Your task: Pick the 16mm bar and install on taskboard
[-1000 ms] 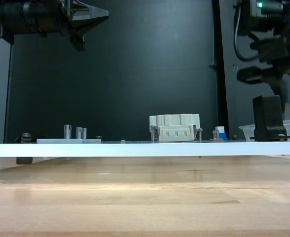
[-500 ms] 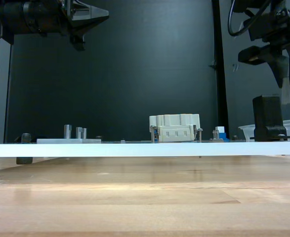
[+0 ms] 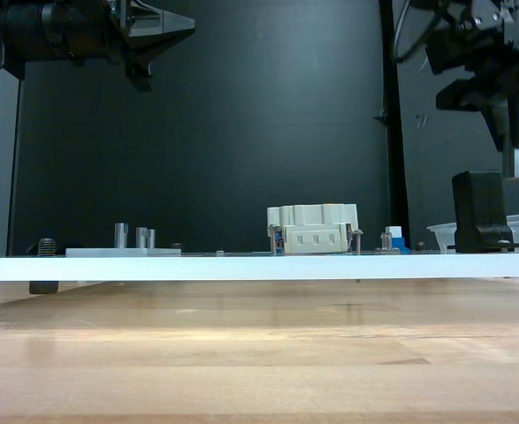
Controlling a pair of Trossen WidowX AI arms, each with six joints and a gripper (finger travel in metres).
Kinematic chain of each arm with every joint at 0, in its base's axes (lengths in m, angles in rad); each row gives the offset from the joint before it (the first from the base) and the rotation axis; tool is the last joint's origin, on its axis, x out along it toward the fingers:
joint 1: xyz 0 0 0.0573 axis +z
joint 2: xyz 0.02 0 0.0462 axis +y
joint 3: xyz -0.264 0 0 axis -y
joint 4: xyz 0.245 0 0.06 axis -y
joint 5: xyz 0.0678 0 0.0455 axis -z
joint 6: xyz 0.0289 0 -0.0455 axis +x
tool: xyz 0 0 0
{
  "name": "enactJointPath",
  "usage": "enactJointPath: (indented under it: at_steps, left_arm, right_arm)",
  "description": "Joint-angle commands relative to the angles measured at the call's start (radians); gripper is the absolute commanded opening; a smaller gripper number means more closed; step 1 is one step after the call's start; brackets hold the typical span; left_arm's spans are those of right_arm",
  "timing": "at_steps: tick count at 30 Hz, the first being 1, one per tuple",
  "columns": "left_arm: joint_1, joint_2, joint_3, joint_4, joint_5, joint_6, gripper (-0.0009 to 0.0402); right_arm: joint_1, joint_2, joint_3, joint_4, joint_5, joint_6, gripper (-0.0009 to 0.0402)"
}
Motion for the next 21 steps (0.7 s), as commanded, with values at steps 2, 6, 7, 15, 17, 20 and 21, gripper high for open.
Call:
enactJointPath:
  at_steps: [2,6,7,15,17,20,21]
  left_arm:
    - [0.000,0.000,0.000,0.000,0.000,0.000,0.0000]
    - [0.000,0.000,0.000,0.000,0.000,0.000,0.0000]
    - [0.000,0.000,0.000,0.000,0.000,0.000,0.0000]
    - [0.000,0.000,0.000,0.000,0.000,0.000,0.0000]
    - [0.000,0.000,0.000,0.000,0.000,0.000,0.0000]
    - [0.000,0.000,0.000,0.000,0.000,0.000,0.0000]
    - [0.000,0.000,0.000,0.000,0.000,0.000,0.0000]
  right_arm:
    - [0.038,0.052,0.054,-0.012,-0.005,0.087,0.0002]
    - [0.077,0.111,0.098,-0.016,-0.023,0.132,0.0002]
    - [0.091,0.126,0.108,-0.016,-0.023,0.142,0.0002]
    - [0.196,0.256,0.193,-0.008,-0.023,0.233,0.0002]
    - [0.212,0.280,0.212,0.000,-0.023,0.264,0.0002]
    - [0.236,0.310,0.240,0.011,-0.024,0.297,0.0002]
    - [0.246,0.320,0.249,0.011,-0.023,0.304,0.0002]
